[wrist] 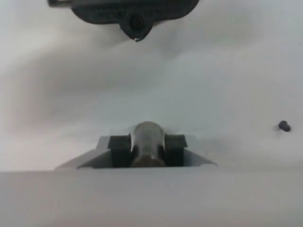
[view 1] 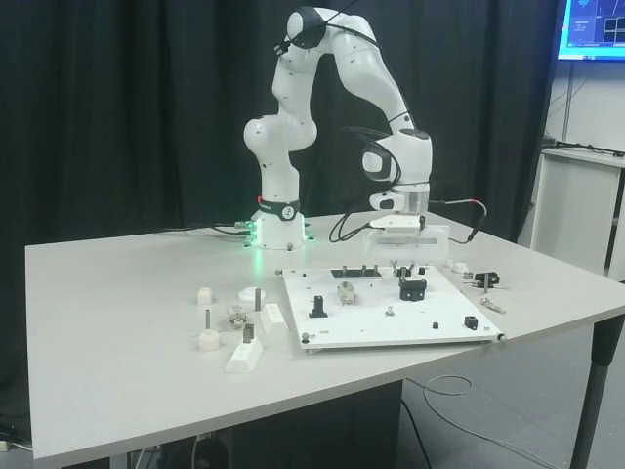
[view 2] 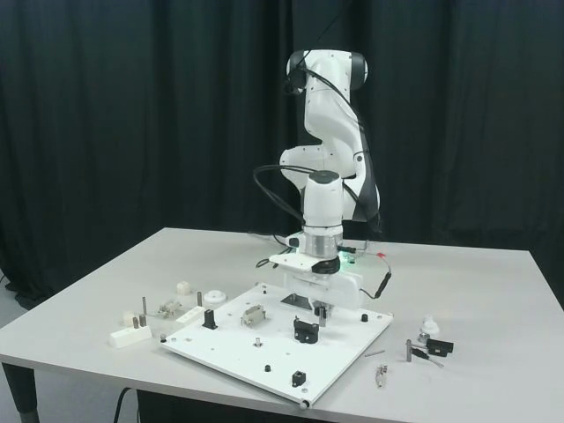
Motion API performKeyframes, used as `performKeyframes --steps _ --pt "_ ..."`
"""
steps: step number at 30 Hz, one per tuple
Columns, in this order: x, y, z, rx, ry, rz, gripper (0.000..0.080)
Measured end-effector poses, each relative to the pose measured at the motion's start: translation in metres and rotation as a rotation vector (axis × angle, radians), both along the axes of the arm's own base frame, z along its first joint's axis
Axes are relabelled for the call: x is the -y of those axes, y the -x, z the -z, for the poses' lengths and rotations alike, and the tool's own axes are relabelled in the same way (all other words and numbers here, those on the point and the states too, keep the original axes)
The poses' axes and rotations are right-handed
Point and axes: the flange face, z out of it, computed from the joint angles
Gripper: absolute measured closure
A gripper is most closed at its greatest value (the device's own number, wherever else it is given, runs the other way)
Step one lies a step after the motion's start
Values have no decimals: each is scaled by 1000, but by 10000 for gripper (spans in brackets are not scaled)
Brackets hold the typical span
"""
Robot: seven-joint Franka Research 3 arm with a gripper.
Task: Remove round peg 4.
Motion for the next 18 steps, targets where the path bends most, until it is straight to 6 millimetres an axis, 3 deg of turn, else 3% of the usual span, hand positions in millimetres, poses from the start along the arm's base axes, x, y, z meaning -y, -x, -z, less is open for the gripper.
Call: performKeyframes --steps 11,18 --pt "10 -10 -43 8 -5 7 657" --pt "18 -16 -55 9 2 12 657"
